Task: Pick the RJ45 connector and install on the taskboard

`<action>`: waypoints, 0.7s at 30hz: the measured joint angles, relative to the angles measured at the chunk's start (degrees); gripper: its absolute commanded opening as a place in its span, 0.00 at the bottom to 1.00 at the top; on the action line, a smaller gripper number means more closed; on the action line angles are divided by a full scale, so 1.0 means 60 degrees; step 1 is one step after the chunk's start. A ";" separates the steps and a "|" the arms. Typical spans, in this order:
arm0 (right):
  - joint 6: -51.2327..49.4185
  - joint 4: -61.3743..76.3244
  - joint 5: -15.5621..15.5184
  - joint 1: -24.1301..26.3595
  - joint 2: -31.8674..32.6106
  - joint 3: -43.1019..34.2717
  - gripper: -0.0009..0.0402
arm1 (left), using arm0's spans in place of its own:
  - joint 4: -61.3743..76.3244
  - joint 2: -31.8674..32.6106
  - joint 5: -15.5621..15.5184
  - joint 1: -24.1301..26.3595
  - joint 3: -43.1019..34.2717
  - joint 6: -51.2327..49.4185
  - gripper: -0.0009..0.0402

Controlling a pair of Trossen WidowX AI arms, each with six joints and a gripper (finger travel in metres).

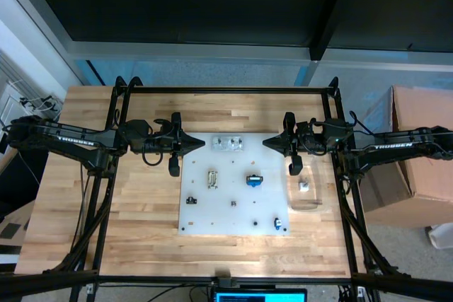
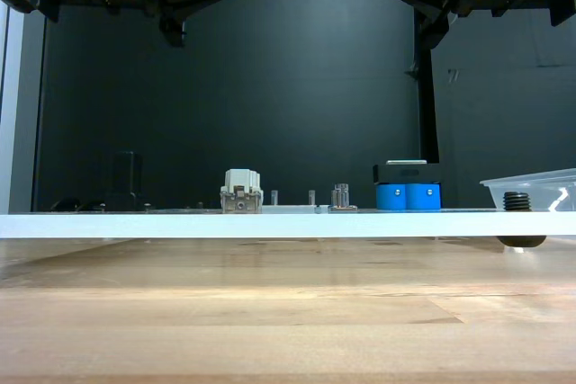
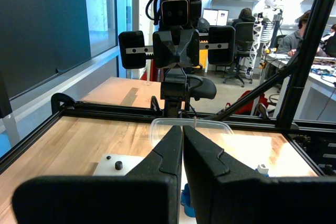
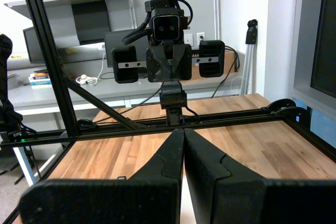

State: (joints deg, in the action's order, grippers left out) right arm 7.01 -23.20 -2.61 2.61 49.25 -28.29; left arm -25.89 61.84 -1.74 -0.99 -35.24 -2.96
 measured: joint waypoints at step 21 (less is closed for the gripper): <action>0.0051 0.2040 0.0000 -0.0047 -0.0069 -0.0623 0.02 | 0.0004 0.0000 0.0000 -0.0004 -0.0004 0.0000 0.02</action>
State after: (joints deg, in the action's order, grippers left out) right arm 7.31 -10.96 -2.61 2.33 48.84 -32.03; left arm -25.87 61.84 -1.74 -1.02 -35.27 -2.96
